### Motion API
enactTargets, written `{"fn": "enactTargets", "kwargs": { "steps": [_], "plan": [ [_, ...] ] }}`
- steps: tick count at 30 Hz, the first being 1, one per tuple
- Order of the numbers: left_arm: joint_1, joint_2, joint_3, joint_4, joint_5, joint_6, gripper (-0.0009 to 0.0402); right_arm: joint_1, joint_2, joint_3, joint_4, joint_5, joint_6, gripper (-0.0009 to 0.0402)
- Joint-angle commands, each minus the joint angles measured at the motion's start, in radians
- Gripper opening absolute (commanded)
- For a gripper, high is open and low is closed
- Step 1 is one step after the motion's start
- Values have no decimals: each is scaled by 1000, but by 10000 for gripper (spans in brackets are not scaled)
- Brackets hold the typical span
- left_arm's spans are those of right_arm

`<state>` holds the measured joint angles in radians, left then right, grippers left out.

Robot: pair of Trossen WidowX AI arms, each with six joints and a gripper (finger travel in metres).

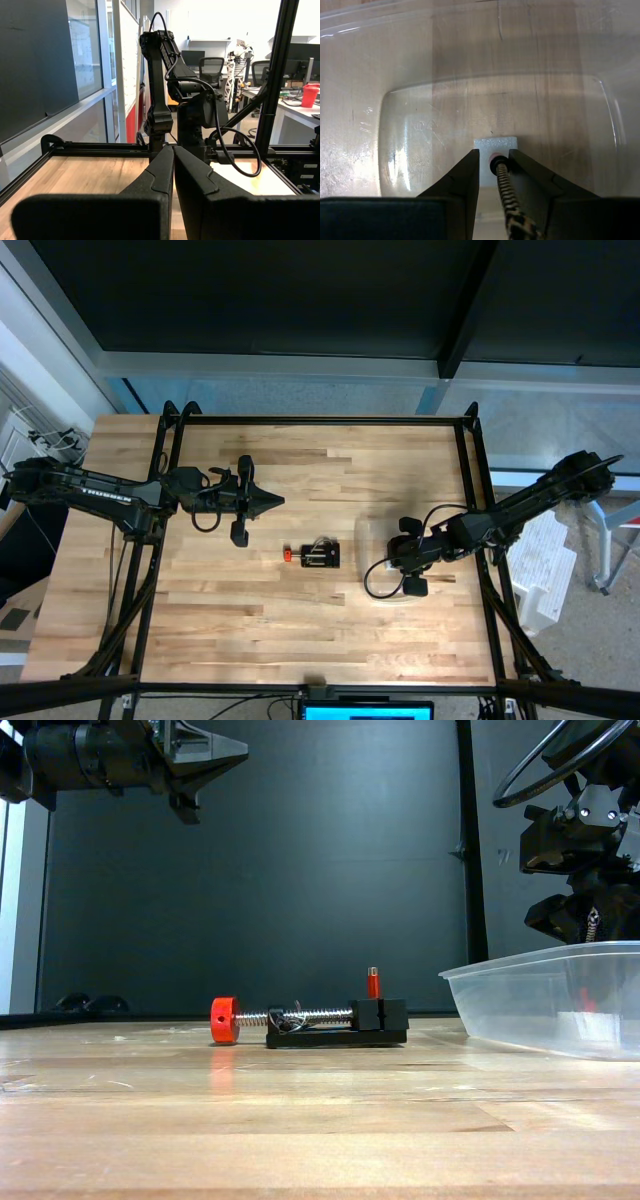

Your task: Pick the RCA connector and install on taskboard

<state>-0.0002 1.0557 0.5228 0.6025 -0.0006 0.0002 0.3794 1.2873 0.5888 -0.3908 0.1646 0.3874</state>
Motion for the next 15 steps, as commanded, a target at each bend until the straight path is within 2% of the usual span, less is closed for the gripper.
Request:
{"fn": "enactTargets", "kwargs": {
  "steps": [1,15],
  "plan": [
    [0,0,0,0,0,0,0,0,-1,1,0,0,1,60],
    [0,0,0,0,0,0,0,0,-3,2,0,0,0,-1]
  ]
}}
